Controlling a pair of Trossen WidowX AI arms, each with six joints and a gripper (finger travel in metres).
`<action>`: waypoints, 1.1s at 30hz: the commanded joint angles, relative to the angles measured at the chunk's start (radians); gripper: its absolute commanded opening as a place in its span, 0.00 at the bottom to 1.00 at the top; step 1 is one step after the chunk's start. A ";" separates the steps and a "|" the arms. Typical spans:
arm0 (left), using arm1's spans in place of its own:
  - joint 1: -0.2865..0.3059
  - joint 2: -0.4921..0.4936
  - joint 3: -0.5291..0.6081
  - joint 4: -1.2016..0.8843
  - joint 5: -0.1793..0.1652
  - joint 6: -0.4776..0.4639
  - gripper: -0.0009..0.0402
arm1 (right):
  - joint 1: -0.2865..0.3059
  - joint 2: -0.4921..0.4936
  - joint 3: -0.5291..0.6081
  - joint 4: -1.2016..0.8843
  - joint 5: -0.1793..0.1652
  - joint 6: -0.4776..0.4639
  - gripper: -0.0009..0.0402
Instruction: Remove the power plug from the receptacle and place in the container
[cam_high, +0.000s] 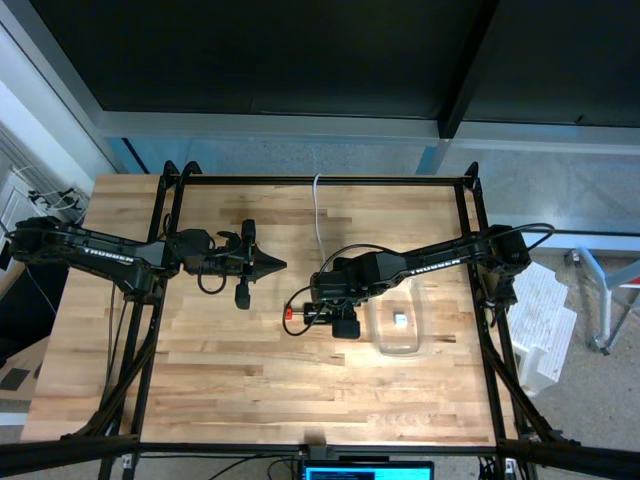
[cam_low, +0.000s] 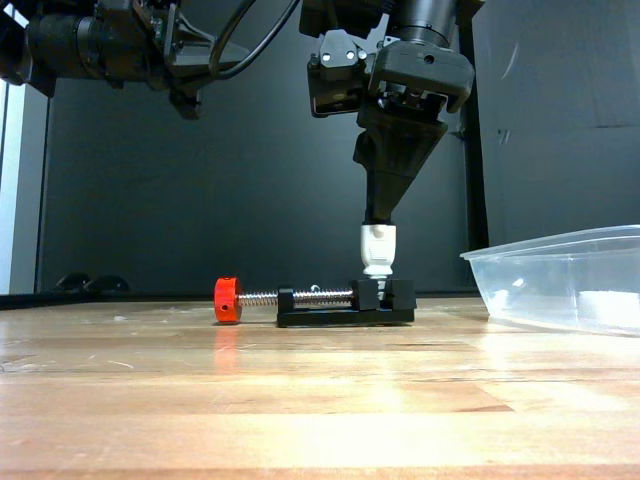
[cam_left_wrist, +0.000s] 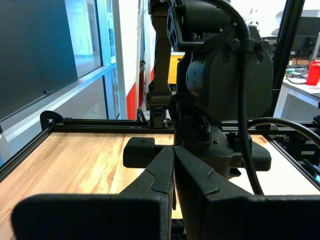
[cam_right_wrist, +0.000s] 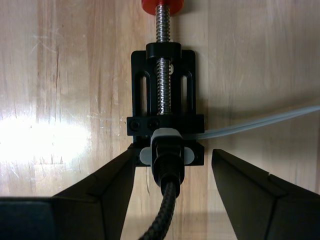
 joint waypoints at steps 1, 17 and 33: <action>0.000 0.000 0.000 0.000 0.000 0.000 0.02 | 0.000 -0.006 -0.001 -0.002 0.000 -0.003 0.47; 0.000 0.000 0.000 0.000 0.000 0.000 0.02 | -0.002 -0.010 -0.001 0.006 0.000 -0.007 0.24; 0.000 0.000 0.000 0.000 0.000 0.000 0.02 | -0.002 -0.013 -0.001 0.005 0.000 -0.016 0.02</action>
